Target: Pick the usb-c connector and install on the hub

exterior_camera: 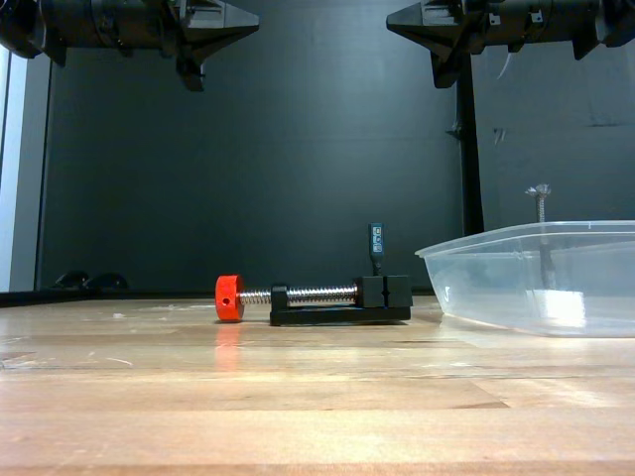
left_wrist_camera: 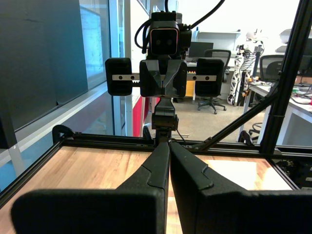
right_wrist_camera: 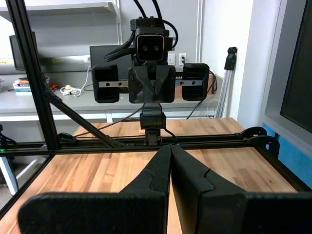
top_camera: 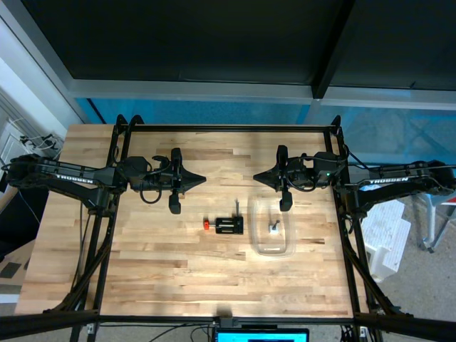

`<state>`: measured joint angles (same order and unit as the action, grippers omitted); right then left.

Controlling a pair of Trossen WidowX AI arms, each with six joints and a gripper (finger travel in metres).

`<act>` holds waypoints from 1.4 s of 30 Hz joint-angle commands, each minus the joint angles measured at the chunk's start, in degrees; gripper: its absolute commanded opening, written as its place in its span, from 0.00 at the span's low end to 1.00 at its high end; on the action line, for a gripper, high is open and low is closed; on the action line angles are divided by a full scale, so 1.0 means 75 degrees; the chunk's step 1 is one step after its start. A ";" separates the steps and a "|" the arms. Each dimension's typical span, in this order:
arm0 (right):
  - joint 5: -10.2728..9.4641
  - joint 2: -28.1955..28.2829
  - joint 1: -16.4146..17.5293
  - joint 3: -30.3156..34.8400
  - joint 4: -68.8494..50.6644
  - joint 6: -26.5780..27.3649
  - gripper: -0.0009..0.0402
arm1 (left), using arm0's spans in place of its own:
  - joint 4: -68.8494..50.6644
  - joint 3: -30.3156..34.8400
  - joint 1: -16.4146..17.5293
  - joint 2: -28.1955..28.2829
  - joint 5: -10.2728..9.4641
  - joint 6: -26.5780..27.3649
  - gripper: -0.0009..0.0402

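My left jaws hang high over the far left of the tabletop (top_camera: 142, 271), pressed together and empty, at the end of my left arm (top_camera: 71, 176). My right jaws mirror them on my right arm (top_camera: 388, 179), also pressed together and empty, tips pointing across the gap. I judge both are parked high so the work below is open. The hub (top_camera: 228, 226) lies flat near the middle, its orange knob (top_camera: 206, 225) toward my left, with the clear tray (top_camera: 283, 246) just beside its other end. The usb-c connector (top_camera: 272, 229) sits inside that tray, probably so it can't stray; it isn't picked yet, and my right jaws are nearer
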<state>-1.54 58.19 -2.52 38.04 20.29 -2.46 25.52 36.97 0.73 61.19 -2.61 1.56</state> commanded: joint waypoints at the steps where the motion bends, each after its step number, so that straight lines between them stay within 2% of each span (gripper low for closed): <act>1: 0.0000 0.0006 0.0003 0.0000 -0.0044 -0.0003 0.02 | 0.0003 0.0000 0.0003 0.0003 0.0000 -0.0003 0.02; 29: -0.0003 0.0003 0.0006 0.0000 -0.0038 -0.0009 0.02 | 0.0003 0.0000 0.0003 0.0003 0.0000 -0.0003 0.02; 33: -0.0029 0.0003 0.0009 0.0006 -0.0108 -0.0283 0.02 | 0.0006 0.0000 0.0003 0.0003 0.0000 -0.0003 0.02; 35: -0.0172 0.0003 0.0015 0.0090 -0.0393 -0.0280 0.02 | 0.0003 0.0000 0.0003 0.0003 0.0000 -0.0003 0.02; 42: -0.0175 0.0003 0.0198 0.0938 -0.2888 -0.0259 0.02 | 0.0003 0.0000 0.0003 0.0003 0.0000 -0.0003 0.02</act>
<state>-2.81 58.22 -1.39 43.86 1.93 -4.54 25.54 36.97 0.73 61.19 -2.63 1.56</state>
